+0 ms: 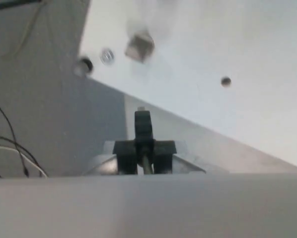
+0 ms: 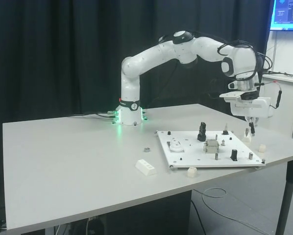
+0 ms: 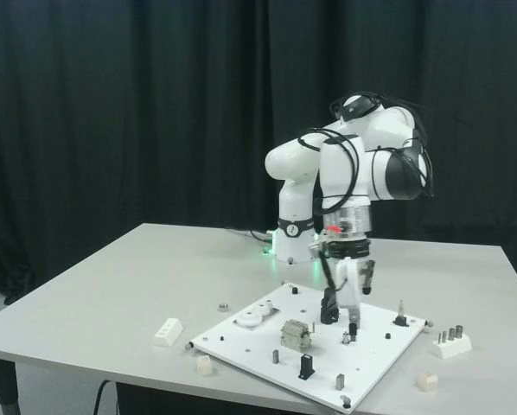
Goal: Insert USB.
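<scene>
My gripper (image 1: 144, 161) is shut on a small black USB plug (image 1: 143, 124), which sticks out past its black fingers (image 1: 125, 157). From the first room view, the gripper (image 2: 252, 128) hangs just above the far right edge of the white board (image 2: 185, 155), with the plug (image 2: 252, 130) pointing down. In the second room view the gripper (image 3: 352, 318) hovers low over the board (image 3: 250, 356). A grey metal block (image 2: 212, 146) (image 3: 296, 335) stands mid-board, apart from the gripper; it also shows as the blurred block (image 1: 139, 46) in the wrist view. I cannot make out a socket.
A black upright part (image 2: 202, 131) and several small pegs stand on the board. A white holder with pins (image 3: 449, 342) and a white cube (image 3: 426, 380) lie beside the board. Another white block (image 2: 145, 167) and a small ring (image 2: 147, 148) lie on the grey table (image 2: 63, 156).
</scene>
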You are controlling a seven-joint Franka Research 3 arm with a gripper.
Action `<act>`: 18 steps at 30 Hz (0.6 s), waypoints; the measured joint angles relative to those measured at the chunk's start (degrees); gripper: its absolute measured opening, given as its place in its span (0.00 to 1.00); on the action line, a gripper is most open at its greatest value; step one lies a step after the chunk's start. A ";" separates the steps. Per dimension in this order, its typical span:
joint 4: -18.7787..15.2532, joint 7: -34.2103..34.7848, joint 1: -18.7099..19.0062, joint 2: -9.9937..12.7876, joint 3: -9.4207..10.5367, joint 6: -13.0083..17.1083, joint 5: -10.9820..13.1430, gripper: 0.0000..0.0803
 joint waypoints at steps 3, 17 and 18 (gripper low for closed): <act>0.75 0.99 -1.42 -0.23 -0.06 0.00 -0.46 0.08; 3.80 4.17 -7.21 -1.76 -2.46 -4.75 -1.80 0.08; 3.92 4.32 -7.46 -1.92 -2.76 -5.38 -1.80 0.08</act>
